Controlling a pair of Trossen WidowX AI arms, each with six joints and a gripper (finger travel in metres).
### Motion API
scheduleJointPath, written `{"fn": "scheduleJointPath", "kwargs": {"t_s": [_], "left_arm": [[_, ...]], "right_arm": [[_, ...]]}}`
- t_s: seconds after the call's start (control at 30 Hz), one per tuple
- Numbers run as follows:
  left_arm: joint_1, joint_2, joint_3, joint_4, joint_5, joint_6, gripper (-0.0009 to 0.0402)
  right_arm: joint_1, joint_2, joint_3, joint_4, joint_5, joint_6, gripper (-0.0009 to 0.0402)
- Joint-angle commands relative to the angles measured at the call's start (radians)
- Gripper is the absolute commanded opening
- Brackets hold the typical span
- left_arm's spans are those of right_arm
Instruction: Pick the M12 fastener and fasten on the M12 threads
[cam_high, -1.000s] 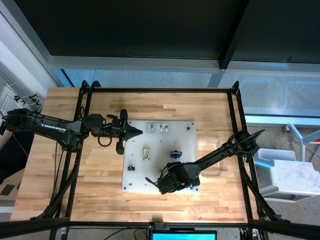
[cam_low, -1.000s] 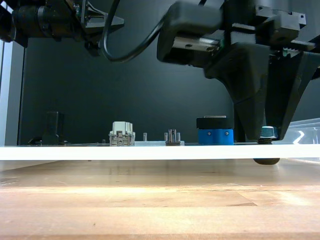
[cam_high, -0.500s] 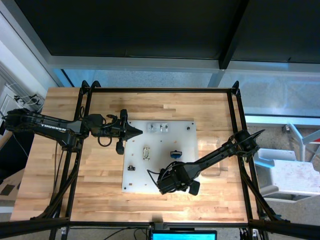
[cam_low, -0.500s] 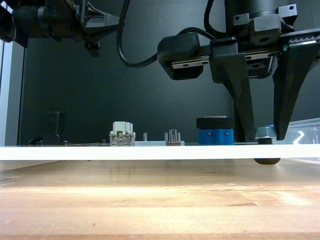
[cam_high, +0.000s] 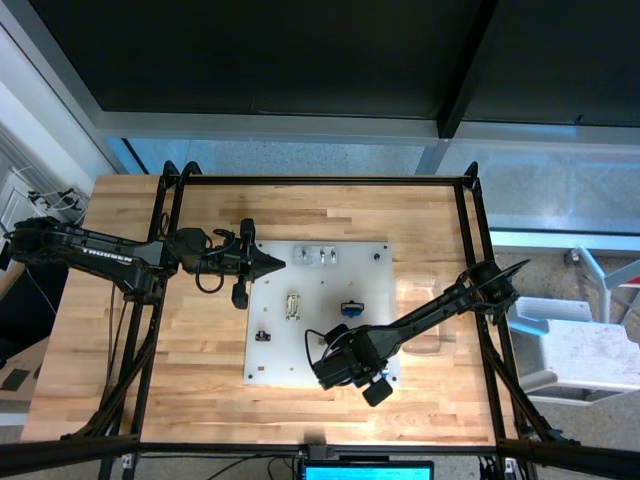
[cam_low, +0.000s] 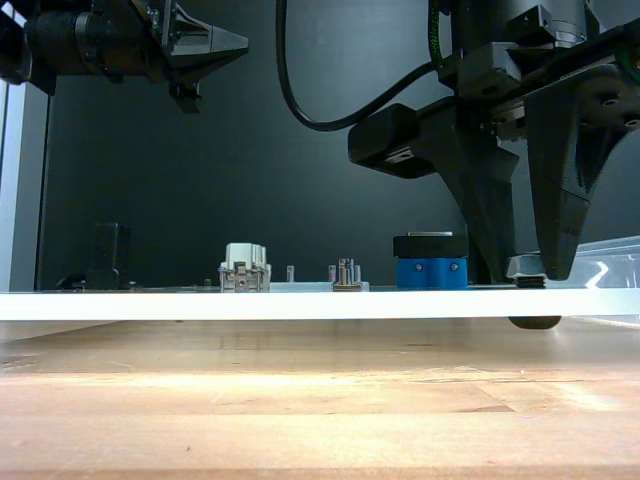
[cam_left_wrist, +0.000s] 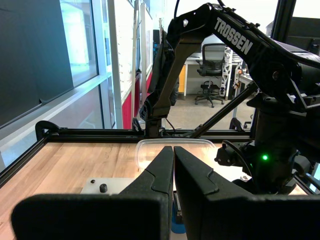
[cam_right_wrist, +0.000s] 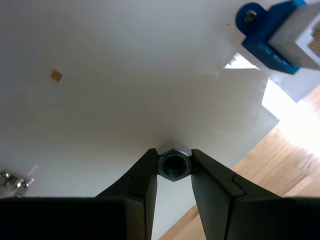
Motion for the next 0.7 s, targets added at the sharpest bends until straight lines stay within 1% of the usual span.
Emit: {"fn": "scheduleJointPath", "kwargs": {"t_s": [0.03, 0.2, 0.37, 0.7], "left_arm": [[0.0, 0.0, 0.0, 0.0, 0.0, 0.0, 0.0], [0.0, 0.0, 0.0, 0.0, 0.0, 0.0, 0.0], [0.0, 0.0, 0.0, 0.0, 0.0, 0.0, 0.0], [0.0, 0.0, 0.0, 0.0, 0.0, 0.0, 0.0]], "right_arm": [[0.001, 0.001, 0.0, 0.001, -0.004, 0.055, 0.0], [0.002, 0.001, 0.0, 0.001, -0.004, 0.13, 0.0], [0.002, 0.001, 0.0, 0.001, -0.001, 0.128, 0.0], [0.002, 0.001, 0.0, 0.005, -0.005, 0.121, 0.0]]}}
